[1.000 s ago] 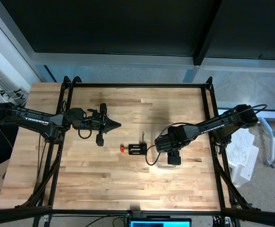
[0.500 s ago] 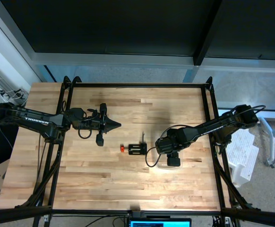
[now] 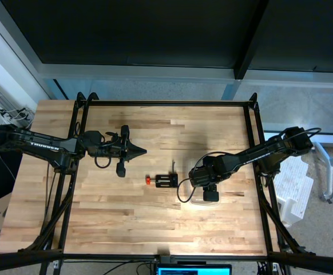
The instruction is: Pick the USB-C connector and install on taskboard
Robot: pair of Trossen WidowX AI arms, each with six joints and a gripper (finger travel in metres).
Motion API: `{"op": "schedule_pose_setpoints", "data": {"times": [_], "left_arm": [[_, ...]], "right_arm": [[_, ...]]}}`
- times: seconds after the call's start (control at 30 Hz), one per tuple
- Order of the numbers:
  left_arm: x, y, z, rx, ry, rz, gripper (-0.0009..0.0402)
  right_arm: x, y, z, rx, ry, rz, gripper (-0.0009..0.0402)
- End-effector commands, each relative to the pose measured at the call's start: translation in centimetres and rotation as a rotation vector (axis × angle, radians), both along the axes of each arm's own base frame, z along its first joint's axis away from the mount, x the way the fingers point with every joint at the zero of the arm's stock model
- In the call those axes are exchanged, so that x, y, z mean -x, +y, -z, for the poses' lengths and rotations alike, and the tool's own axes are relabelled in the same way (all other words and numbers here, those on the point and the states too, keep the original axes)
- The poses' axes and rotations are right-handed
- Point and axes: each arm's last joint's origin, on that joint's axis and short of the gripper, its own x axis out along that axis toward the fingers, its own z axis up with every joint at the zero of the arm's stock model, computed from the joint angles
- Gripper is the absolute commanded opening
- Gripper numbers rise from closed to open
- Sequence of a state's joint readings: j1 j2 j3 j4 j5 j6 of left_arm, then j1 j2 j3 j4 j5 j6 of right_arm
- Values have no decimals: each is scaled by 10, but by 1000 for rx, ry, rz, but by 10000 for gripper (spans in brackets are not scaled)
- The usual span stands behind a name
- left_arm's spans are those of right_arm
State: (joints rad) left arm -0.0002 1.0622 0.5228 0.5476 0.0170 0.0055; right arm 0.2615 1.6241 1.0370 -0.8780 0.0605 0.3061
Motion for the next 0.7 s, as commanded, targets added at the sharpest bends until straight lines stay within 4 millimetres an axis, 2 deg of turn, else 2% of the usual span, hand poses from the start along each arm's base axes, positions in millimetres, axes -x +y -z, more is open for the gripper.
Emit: {"op": "schedule_pose_setpoints", "data": {"times": [0.03,0.4,0.7], "left_arm": [[0,0,0,0,0,0,0],[0,0,0,0,0,0,0],[0,0,0,0,0,0,0]], "right_arm": [[0,0,0,-1,-1,0,120],[0,1,0,-2,-4,-2,73],[0,2,0,-2,-6,-5,1]]}}
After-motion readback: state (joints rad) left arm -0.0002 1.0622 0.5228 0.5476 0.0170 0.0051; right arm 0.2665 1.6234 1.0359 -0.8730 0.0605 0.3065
